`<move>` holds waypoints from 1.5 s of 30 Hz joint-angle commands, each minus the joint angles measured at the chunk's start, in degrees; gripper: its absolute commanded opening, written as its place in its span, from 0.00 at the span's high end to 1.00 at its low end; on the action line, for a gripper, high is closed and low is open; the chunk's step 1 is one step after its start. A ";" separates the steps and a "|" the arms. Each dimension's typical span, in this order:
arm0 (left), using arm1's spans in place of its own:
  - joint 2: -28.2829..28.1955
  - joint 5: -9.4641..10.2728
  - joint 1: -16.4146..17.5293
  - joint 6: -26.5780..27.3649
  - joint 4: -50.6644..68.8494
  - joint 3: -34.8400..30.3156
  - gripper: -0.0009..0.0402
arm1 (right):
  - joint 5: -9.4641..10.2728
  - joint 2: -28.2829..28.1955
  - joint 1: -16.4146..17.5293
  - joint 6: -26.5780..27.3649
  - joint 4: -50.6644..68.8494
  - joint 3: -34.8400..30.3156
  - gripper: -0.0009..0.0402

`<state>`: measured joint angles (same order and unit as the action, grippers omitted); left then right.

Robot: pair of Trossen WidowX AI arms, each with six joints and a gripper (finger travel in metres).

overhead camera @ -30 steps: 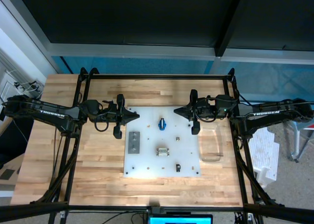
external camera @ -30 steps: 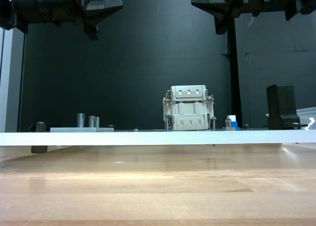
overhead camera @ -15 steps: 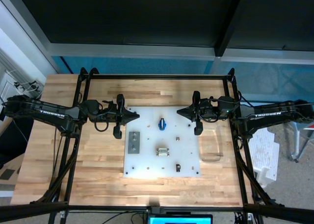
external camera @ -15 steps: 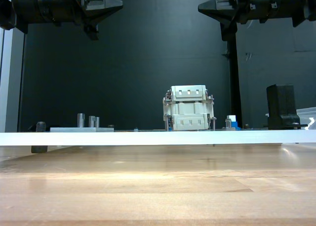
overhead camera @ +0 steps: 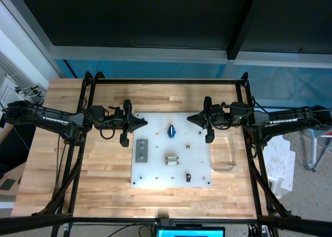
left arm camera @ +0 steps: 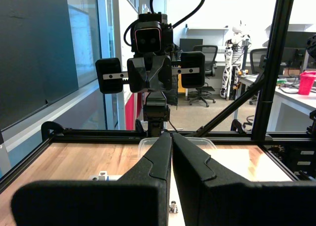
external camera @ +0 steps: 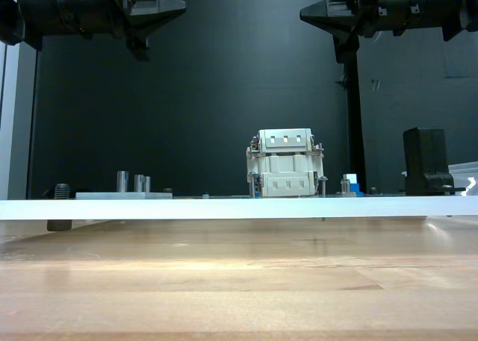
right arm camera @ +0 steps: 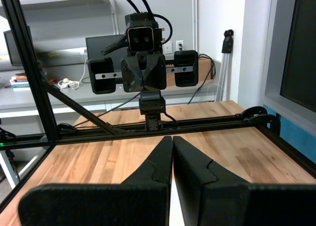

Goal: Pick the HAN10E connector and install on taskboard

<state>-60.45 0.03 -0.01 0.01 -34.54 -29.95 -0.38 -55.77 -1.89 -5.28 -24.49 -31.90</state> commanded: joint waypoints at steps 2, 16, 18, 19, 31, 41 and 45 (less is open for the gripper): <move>-0.02 -0.02 0.00 -0.02 -0.02 0.00 0.98 | 0.00 -0.04 0.04 -0.02 -0.09 -0.02 0.98; -0.02 -0.02 0.00 -0.02 0.00 0.00 0.98 | -0.02 -0.04 0.04 -0.02 -0.20 -0.04 0.98; -0.02 -0.02 0.02 -0.02 0.00 0.00 0.98 | -0.02 -0.04 0.02 -0.02 -0.20 -0.04 0.98; -0.02 -0.02 0.00 -0.02 0.00 0.00 0.98 | -0.02 -0.04 0.02 -0.02 -0.20 -0.04 0.98; -0.02 -0.02 0.00 -0.02 0.00 0.00 0.98 | -0.02 -0.04 0.02 -0.02 -0.07 -0.04 0.98; -0.02 -0.02 0.00 -0.02 0.00 0.00 0.98 | -0.02 -0.04 0.02 -0.02 1.46 -0.04 0.98; -0.02 -0.02 0.02 -0.02 0.00 0.00 0.98 | -0.02 -0.04 0.02 -0.02 1.46 -0.04 0.98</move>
